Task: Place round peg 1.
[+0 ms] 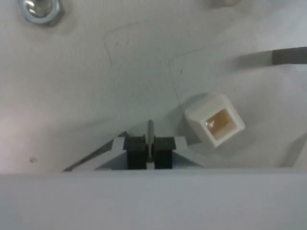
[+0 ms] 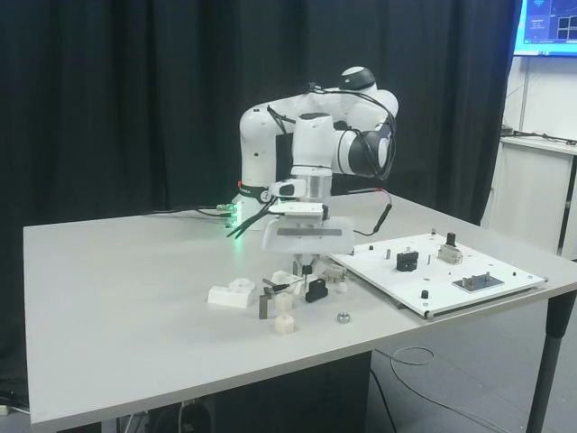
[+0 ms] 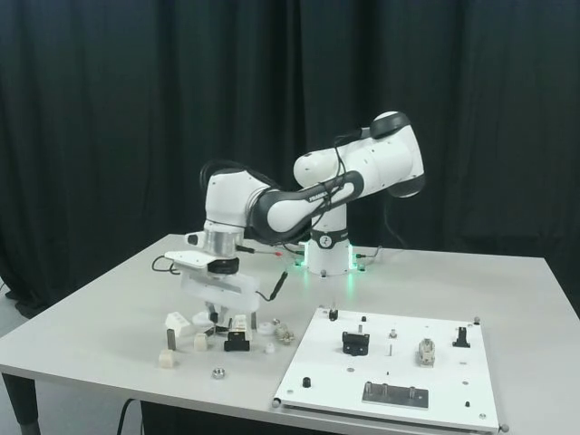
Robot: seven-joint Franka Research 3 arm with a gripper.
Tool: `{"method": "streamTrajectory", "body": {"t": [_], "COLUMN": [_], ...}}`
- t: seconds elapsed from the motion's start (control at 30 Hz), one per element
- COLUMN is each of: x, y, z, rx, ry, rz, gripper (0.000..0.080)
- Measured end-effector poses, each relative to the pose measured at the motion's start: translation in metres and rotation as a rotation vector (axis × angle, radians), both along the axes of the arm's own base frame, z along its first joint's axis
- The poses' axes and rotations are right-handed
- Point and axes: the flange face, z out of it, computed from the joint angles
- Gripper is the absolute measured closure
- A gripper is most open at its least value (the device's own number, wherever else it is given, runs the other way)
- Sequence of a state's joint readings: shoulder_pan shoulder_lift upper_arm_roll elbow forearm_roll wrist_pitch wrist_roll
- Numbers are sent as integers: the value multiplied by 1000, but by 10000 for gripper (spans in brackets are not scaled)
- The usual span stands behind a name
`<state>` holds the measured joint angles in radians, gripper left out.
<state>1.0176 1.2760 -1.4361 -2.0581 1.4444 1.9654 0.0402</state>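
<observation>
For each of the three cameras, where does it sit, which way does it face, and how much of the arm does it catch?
Wrist view: on the wrist, looking down past the gripper, shut on a thin peg, at the grey table.
First room view: off one table corner, facing the whole arm.
Second room view: before the table, facing the arm's base.
Shared: both room views show the white board and loose parts; a hex nut appears in all three.

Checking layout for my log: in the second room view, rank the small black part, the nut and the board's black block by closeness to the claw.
1. small black part, just below the claw, which grips a thin peg
2. nut, by the table's front edge
3. black block, off on the white board
</observation>
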Motion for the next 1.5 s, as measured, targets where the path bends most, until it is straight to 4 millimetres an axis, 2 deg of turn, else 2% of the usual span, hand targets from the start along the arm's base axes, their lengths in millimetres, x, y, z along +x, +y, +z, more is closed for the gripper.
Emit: {"method": "streamTrajectory", "body": {"t": [0.33, 0.77, 1.13, 1.17, 1.33, 1.37, 1.5], "x": [2, 0, 2, 3, 5, 5, 7], "y": [-12, -15, -16, -16, -15, -15, -15], "z": [-15, -33, -35, -34, -31, -30, -25], "rx": [45, 66, 64, 63, 60, 60, 62], "ry": [42, 74, 77, 77, 73, 73, 76], "rz": [20, 35, 45, 46, 50, 51, 55], "gripper": [772, 772, 772, 530, 530, 225, 225]}}
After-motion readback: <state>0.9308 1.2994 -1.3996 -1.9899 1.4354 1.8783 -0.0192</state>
